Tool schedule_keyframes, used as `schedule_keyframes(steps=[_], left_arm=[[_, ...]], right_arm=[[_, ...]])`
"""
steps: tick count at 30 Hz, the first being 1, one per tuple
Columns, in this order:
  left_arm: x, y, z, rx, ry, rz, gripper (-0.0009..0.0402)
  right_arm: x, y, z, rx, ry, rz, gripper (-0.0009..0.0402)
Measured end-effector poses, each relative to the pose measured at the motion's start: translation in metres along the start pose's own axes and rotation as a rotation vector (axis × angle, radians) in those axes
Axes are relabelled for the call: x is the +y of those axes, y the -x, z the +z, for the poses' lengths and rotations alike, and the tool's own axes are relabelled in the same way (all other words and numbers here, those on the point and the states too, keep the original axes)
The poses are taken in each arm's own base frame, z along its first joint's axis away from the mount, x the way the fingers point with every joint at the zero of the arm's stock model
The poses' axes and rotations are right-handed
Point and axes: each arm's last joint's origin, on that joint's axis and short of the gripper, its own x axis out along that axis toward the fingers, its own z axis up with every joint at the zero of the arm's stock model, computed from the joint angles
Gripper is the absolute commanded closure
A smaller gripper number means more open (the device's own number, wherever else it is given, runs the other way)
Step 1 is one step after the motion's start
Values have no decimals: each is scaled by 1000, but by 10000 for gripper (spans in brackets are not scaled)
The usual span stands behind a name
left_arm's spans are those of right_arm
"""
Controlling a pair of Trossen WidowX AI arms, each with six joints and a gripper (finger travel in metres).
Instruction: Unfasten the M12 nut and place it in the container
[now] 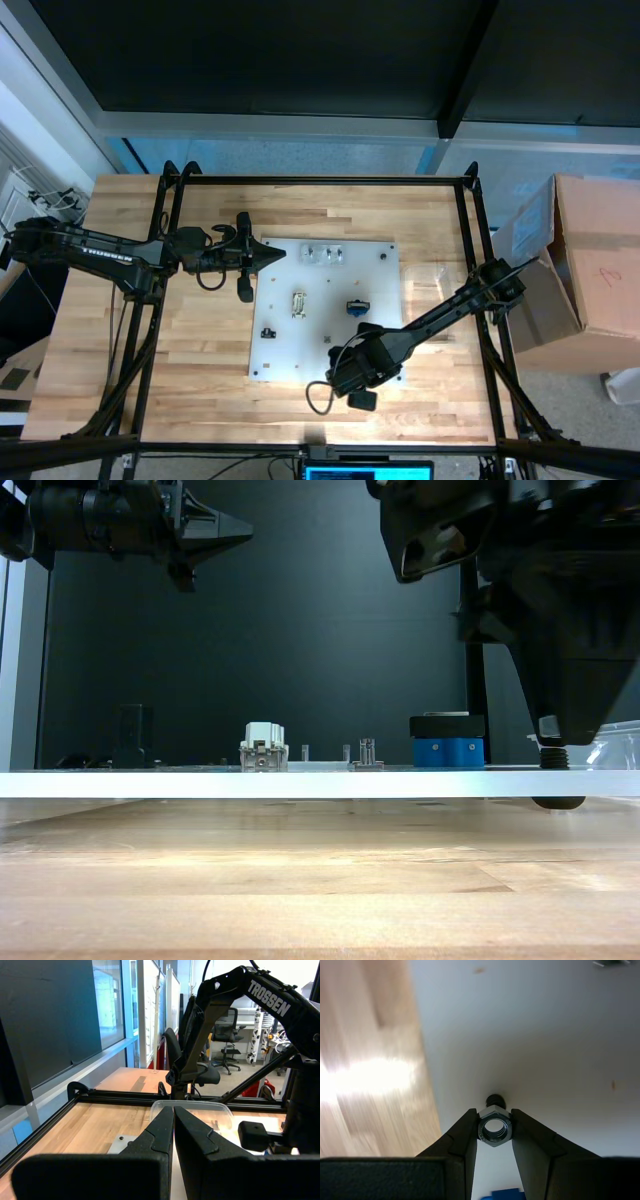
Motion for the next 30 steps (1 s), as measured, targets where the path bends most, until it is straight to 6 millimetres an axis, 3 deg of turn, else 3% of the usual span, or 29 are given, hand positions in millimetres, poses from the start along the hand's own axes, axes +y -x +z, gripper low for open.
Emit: schedule_keyframes(steps=[4, 8, 16, 24, 30], left_arm=[[0, 0, 0, 0, 0, 0, 393], [0, 0, 0, 0, 0, 0, 393], [0, 0, 0, 0, 0, 0, 393], [0, 0, 0, 0, 0, 0, 393], [0, 0, 0, 0, 0, 0, 393]], right_arm=[[-1, 5, -1, -9, 133, 4, 393], [-4, 17, -1, -32, 140, 16, 393], [-22, 58, -12, -54, 123, 27, 393], [-62, 86, -40, -81, 55, 33, 393], [-92, 91, -80, -82, 47, 25, 393]])
